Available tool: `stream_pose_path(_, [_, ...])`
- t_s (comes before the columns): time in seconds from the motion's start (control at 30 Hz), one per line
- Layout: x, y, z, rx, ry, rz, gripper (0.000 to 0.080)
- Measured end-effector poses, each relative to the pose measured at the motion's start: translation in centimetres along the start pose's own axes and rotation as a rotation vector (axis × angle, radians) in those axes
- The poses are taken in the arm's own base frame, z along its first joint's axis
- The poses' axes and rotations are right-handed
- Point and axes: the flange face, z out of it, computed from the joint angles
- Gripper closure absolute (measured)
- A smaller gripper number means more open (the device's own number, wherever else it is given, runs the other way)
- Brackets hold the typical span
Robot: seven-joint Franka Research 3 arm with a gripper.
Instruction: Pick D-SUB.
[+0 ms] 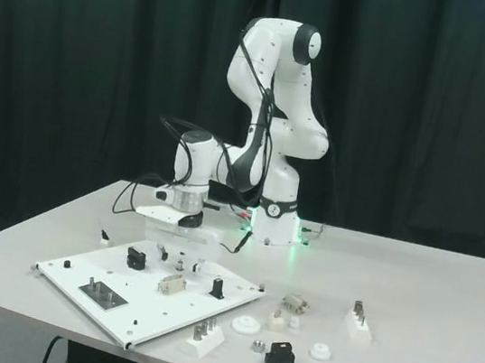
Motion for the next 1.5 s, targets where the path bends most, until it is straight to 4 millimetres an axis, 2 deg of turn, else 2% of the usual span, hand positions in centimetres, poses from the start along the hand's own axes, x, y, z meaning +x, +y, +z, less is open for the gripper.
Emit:
stream_pose_path(0.93, [0.5, -0.3, -4.3, 0.013, 0.012, -0.011, 0.0003])
stream_pose_path(1.5, [0.3, -0.9, -5.6, 0.017, 0.016, -0.027, 0.0003])
